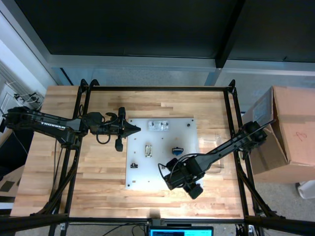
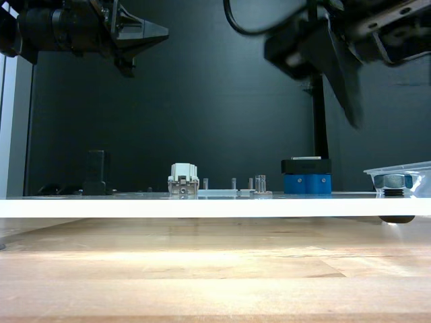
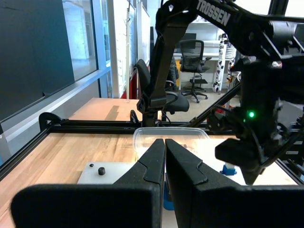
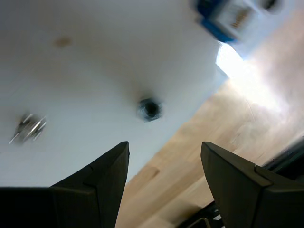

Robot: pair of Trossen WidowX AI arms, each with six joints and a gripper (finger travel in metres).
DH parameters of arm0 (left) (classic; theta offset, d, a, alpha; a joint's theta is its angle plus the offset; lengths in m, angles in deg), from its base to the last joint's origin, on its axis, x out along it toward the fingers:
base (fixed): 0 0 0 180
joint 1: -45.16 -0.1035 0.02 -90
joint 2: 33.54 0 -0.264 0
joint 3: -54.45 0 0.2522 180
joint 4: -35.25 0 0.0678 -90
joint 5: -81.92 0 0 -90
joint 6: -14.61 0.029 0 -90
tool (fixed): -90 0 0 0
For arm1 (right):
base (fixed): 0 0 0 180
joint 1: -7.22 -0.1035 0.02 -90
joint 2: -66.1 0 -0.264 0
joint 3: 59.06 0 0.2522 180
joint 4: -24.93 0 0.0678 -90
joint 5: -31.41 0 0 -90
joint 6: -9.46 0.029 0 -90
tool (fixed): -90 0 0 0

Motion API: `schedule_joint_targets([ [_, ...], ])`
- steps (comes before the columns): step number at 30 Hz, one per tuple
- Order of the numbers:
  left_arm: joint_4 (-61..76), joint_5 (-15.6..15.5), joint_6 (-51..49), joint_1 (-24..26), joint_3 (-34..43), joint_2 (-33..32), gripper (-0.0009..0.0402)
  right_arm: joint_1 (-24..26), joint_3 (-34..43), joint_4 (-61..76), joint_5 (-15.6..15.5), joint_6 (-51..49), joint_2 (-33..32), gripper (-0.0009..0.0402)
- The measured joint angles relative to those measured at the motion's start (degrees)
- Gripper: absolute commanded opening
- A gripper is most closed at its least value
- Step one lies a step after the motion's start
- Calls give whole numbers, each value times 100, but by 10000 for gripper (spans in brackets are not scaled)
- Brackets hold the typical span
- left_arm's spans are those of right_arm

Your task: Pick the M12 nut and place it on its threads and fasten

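One nut [image 2: 392, 180] on stud [image 2: 392, 192]; right gripper [image 4: 164, 145] above; left gripper [image 1: 137, 129] aloft

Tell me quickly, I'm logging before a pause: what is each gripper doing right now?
Left gripper: shut, empty, raised at the board's left edge.
Right gripper: open, empty, raised over the M12 nut, which sits on its stud.

Soft, even overhead light falls on the pale desk [image 1: 54, 172]. At desk level the backdrop is black and a glare band crosses the wood at six o'clock. The left end effector [image 2: 158, 30], ten o'clock, is a silhouette; the right end effector [image 2: 347, 101], one o'clock, is blurred. The right wrist view is smeared and overexposed.
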Motion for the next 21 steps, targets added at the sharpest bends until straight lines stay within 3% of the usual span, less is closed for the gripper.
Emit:
schedule_joint_targets([
  [3, 0, 2, 0, 0, 2, 0, 0, 0, 0, 341, 435, -1283, 90, 211],
  [6, 0, 2, 0, 0, 2, 0, 0, -2, 2, 564, 553, -2955, 151, 211],
  [10, 0, 2, 0, 0, 2, 0, 0, -2, 2, 487, 566, -5639, 157, 211],
  [21, 2, 2, -2, 0, 0, 0, 0, -63, 4, 413, 525, -10655, 155, 211],
])
